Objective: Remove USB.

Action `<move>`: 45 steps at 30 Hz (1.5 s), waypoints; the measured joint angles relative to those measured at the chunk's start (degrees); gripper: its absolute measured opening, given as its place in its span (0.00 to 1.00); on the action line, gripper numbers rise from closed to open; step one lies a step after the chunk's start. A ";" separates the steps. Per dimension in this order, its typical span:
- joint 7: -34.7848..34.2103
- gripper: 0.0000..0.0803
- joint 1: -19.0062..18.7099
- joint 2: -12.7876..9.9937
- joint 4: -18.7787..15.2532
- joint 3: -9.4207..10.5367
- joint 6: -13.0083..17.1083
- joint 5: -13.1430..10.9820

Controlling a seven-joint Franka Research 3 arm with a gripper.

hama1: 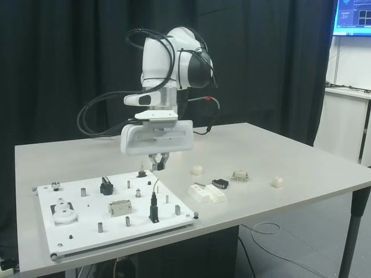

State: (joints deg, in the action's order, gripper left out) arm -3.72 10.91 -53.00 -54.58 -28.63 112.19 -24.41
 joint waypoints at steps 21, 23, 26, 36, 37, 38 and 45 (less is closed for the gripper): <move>-1.18 0.96 -0.30 0.00 2.77 -1.27 -5.55 0.45; -1.37 0.96 -0.33 0.00 2.77 -1.27 -5.85 0.47; -1.64 0.96 -0.37 -0.02 2.74 -1.27 -6.12 0.56; -2.12 0.99 -0.26 -1.41 2.58 -1.29 -6.08 1.55; -2.17 0.99 -0.23 -1.68 2.58 -1.29 -5.91 1.55; -2.20 0.99 -0.18 -1.97 2.58 -1.29 -5.71 1.55; -2.25 1.00 0.13 -4.08 2.58 -1.30 -3.95 1.55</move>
State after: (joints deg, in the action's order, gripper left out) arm -5.97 11.04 -57.08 -52.00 -29.93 108.24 -22.86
